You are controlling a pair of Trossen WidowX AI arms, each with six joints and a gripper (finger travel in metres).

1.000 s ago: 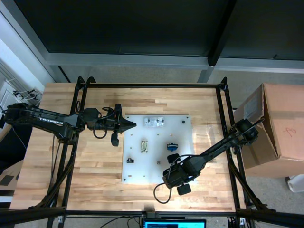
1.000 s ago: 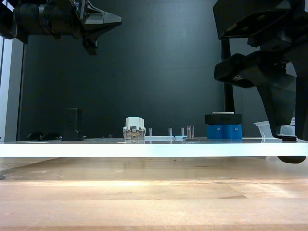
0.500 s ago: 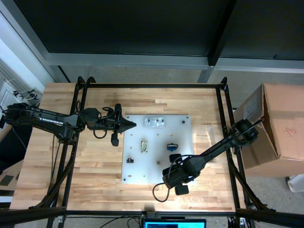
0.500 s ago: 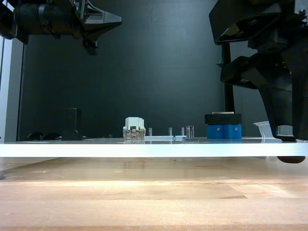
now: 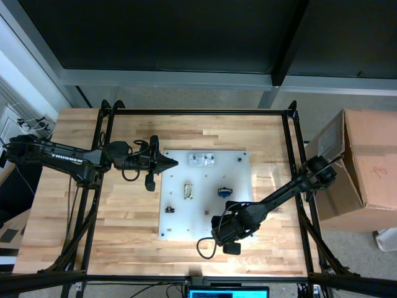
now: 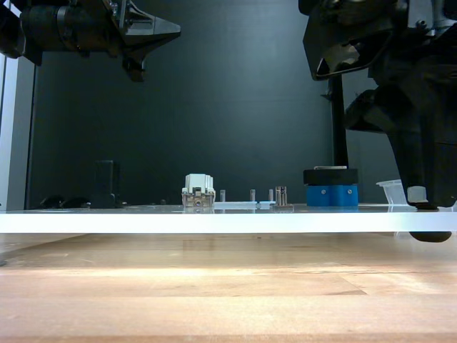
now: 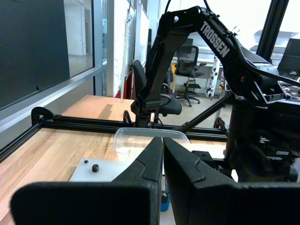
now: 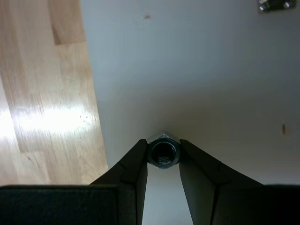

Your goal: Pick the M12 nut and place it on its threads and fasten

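Looking along your right claw (image 8: pixel 162 163), you see the M12 nut (image 8: pixel 163 153) pinched tight at the very tips of its two black fingers (image 8: pixel 134 164), one finger on each side. You have one nut. It is small, silver and shiny, with flat sides and a dark round hole in the middle that faces the camera. Its far end is hidden, so you cannot tell if it sits on its stud or only hangs over it.

Right under the claw lies one white board (image 8: pixel 211 70), smooth and flat. Beside it is the wooden table (image 8: pixel 42 93), with pale stripes and a bright shine. From the side, the claw tips come down close to the board near its right end.

Just past the claw is one clear plastic tray (image 6: pixel 389 189). Near that stands one blue block (image 6: pixel 331 195) with a round black top. Farther from the claw, toward the other arm, you can see one little silver post (image 6: pixel 282 194) and one white plug (image 6: pixel 199 191) with a boxy shape.

Well apart from the nut, your left claw (image 5: pixel 175 162) hangs high over the far left side of the board. Its two fingers are pressed together into a point, with nothing between them. Off the table, on the right arm's side, sits one brown cardboard box (image 5: pixel 360 167).
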